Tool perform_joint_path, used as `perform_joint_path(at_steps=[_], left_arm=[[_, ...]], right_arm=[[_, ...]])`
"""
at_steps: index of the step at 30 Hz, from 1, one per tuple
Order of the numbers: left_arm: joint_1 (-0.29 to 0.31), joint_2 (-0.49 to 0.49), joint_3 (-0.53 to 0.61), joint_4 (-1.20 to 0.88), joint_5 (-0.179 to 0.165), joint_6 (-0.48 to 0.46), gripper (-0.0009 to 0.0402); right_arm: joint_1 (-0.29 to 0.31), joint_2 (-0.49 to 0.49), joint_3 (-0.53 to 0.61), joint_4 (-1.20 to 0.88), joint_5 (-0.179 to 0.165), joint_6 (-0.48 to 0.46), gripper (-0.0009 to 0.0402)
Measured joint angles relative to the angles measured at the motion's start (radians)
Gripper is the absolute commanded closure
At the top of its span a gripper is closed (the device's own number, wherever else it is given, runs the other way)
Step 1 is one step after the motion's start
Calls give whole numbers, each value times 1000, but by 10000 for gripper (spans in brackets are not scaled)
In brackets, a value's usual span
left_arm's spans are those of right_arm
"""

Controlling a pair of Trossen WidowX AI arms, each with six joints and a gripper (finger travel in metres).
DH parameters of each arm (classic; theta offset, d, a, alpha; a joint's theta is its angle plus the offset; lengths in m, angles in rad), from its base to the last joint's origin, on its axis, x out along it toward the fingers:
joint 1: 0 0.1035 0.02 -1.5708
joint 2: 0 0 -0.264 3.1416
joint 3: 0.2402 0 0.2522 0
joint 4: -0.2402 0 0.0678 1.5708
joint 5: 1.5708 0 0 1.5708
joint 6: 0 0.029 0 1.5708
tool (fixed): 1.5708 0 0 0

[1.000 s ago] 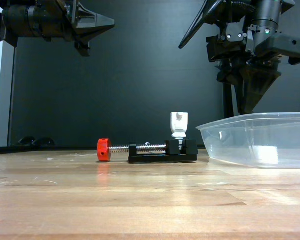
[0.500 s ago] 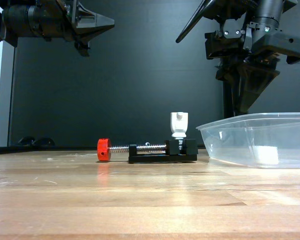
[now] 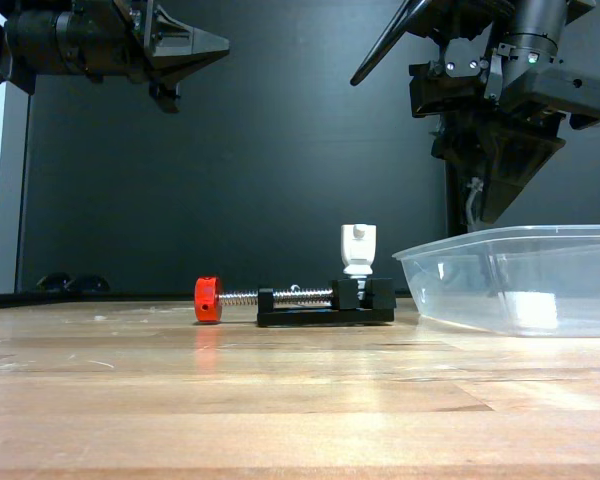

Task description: Remove the power plug from the receptacle and place in the container

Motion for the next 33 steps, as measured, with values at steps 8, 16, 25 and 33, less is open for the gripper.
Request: perform_joint_path(at_steps=[8, 16, 25, 33], left_arm=[[0, 0, 0, 0, 0, 0, 393], [0, 0, 0, 0, 0, 0, 393], [0, 0, 0, 0, 0, 0, 393], [0, 0, 0, 0, 0, 0, 393]], right_arm=[[2, 0, 39, -17, 0, 0, 183], [2, -5, 104, -74, 0, -2, 183], [2, -40, 105, -79, 0, -2, 191], [-42, -172, 72, 102, -30, -35, 280]])
